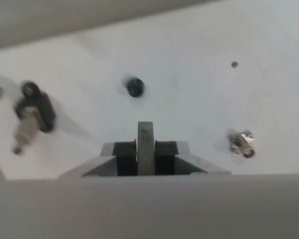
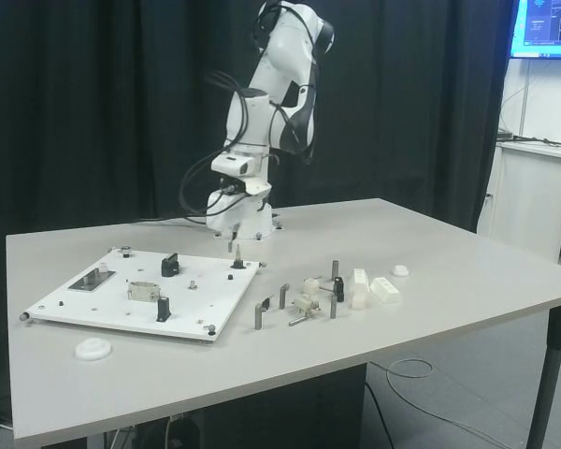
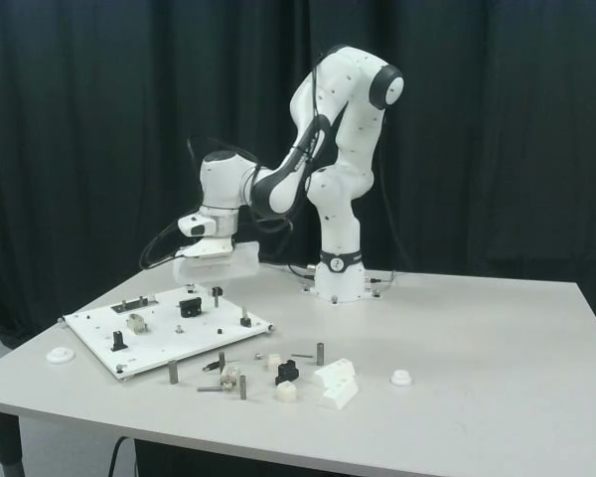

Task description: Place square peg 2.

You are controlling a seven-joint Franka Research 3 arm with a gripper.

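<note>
grey bench (image 2: 467, 271) carries everything; the white arm (image 3: 343, 149) is bolted near its back edge and reaches out over the white board (image 2: 103, 304), which lies toward the left end of the bench with one corner near the front edge

claw (image 1: 145, 142) hangs above the board's back edge, pinching a grey square peg (image 1: 145, 147) upright between its black pads (image 1: 123, 158); the peg's tip is clear of the board surface, in the air

on the board: a black bracket (image 2: 169, 265) near the back edge, a black round knob (image 2: 236, 264) almost under the claw, another black bracket (image 2: 163, 308) near the front edge, a grey ring fitting (image 2: 144, 291) mid-board, a grey slotted block (image 2: 92, 280) toward the left edge

off the board, near the bench's front edge: white blocks (image 2: 372, 288), loose grey pegs (image 2: 282, 297), a white disc (image 2: 93, 350) by the left corner, a small white cap (image 2: 400, 269) farther right
</note>
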